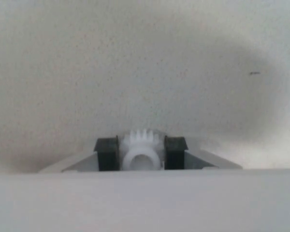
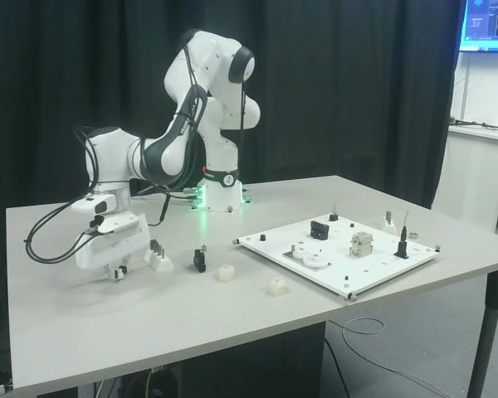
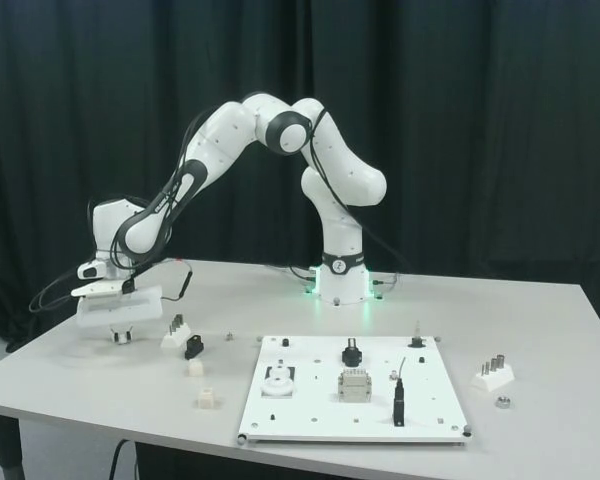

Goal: Insert small gear.

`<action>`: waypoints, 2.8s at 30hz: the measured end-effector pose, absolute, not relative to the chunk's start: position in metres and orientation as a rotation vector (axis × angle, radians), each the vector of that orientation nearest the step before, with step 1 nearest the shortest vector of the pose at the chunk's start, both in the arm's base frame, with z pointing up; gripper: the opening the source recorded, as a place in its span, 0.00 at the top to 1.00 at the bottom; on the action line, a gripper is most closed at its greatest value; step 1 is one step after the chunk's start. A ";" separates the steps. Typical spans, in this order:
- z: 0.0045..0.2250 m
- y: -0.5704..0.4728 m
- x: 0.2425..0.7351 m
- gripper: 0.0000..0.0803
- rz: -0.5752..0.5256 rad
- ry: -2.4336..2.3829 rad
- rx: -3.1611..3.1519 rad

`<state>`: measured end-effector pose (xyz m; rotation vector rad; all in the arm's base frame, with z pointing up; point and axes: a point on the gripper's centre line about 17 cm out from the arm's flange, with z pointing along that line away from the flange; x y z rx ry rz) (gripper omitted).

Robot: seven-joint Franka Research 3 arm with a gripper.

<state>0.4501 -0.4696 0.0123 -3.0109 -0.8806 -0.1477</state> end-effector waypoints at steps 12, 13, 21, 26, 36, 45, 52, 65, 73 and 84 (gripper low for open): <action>0.026 -0.470 0.458 0.76 -0.177 -0.887 -3.016; 0.026 -0.470 0.458 0.76 -0.179 -0.887 -3.017; 0.029 -0.470 0.459 0.76 -0.184 -0.888 -3.019; 0.029 -0.470 0.460 0.76 -0.186 -0.889 -3.019; 0.033 -0.458 0.469 0.76 -0.202 -0.883 -3.003; 0.043 -0.428 0.490 0.76 -0.248 -0.851 -2.961; 0.054 -0.394 0.506 0.76 -0.261 -0.827 -2.911; 0.070 -0.326 0.526 0.76 -0.276 -0.824 -2.855; 0.075 -0.284 0.529 0.76 -0.271 -0.807 -2.830; 0.075 -0.228 0.525 0.76 -0.256 -0.756 -2.829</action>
